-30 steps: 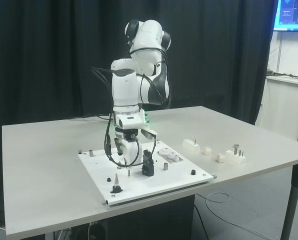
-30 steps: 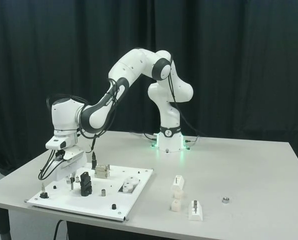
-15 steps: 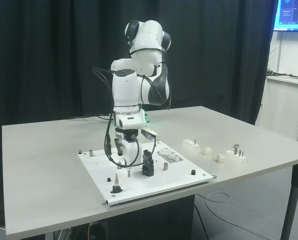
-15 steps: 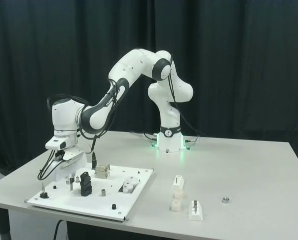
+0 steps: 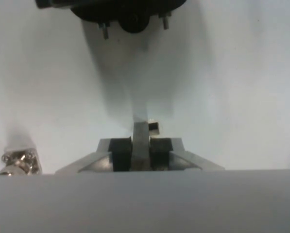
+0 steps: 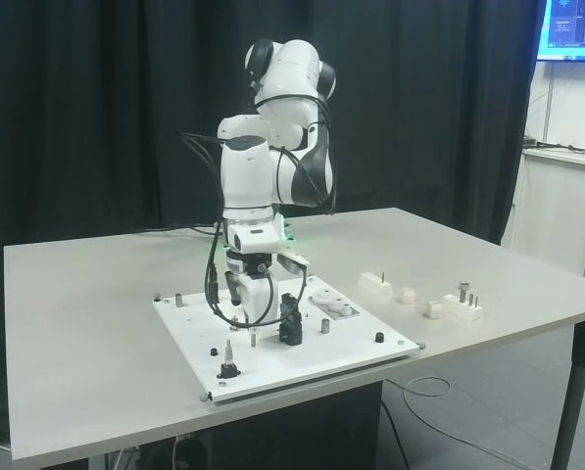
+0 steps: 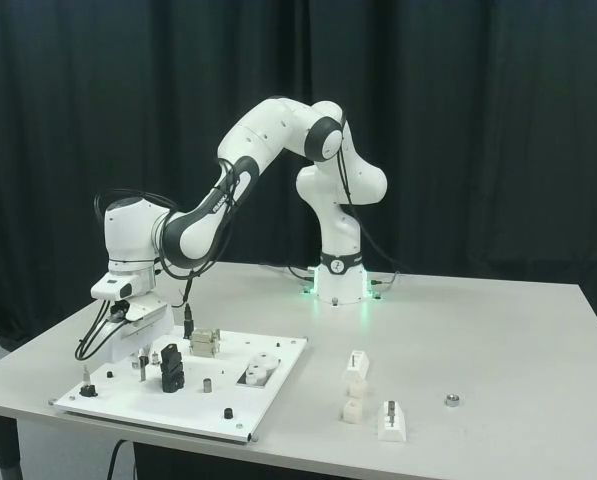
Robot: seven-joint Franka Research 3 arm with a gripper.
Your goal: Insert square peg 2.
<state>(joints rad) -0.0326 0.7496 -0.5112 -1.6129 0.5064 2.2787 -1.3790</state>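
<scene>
Square peg 2 (image 5: 141, 141) is pinched between the fingers of the end effector (image 5: 141, 154), standing upright just above the white board (image 6: 302, 348), beside a small square hole (image 5: 154, 127). The board is carried on the grey worktop (image 6: 96, 294). A black fixture (image 6: 290, 318) is seen near the end effector, and white blocks (image 7: 356, 385) lie well apart

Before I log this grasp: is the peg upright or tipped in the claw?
Upright: the wrist view shows the square peg straight between the claw fingers.
</scene>
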